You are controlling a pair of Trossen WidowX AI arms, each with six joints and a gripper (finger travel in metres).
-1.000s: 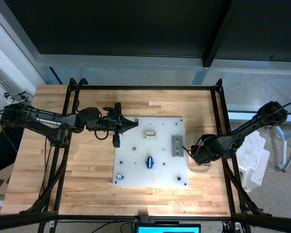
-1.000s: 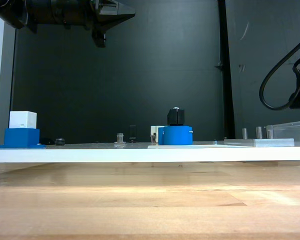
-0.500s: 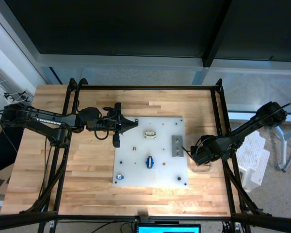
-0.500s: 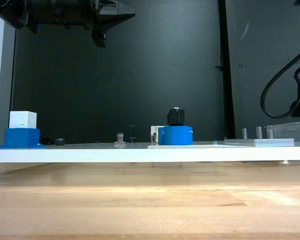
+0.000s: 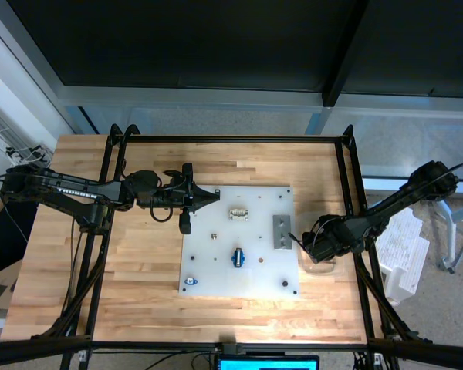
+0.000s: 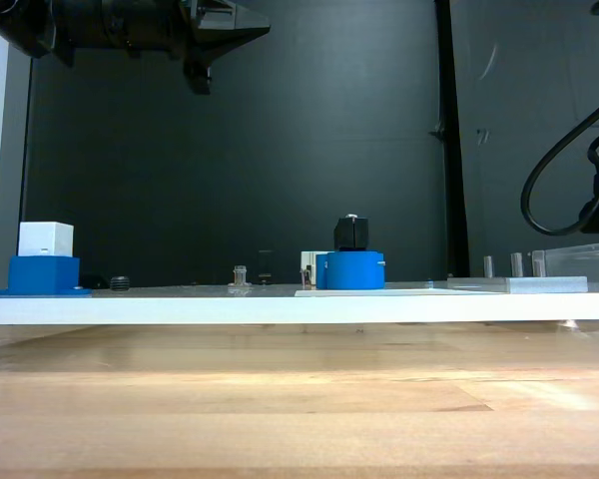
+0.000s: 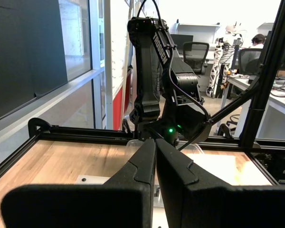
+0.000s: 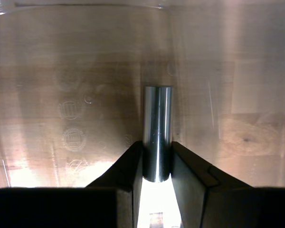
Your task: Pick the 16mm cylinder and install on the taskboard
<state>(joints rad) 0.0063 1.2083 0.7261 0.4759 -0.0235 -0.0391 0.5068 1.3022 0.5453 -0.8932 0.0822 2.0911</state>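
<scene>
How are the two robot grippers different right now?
The left gripper is shut on nothing; the right gripper is shut on the 16mm cylinder. The left gripper hangs high over the taskboard's far left corner; the right gripper is beside the board, over the clear tray. Both are black with two fingers.

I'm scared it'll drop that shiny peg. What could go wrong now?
The right gripper, over the clear tray, pinches only one end of the 16mm cylinder, so it might slip or tilt. Tilted, it could miss a hole in the taskboard. The left gripper is parked above the board's far-left corner.
</scene>
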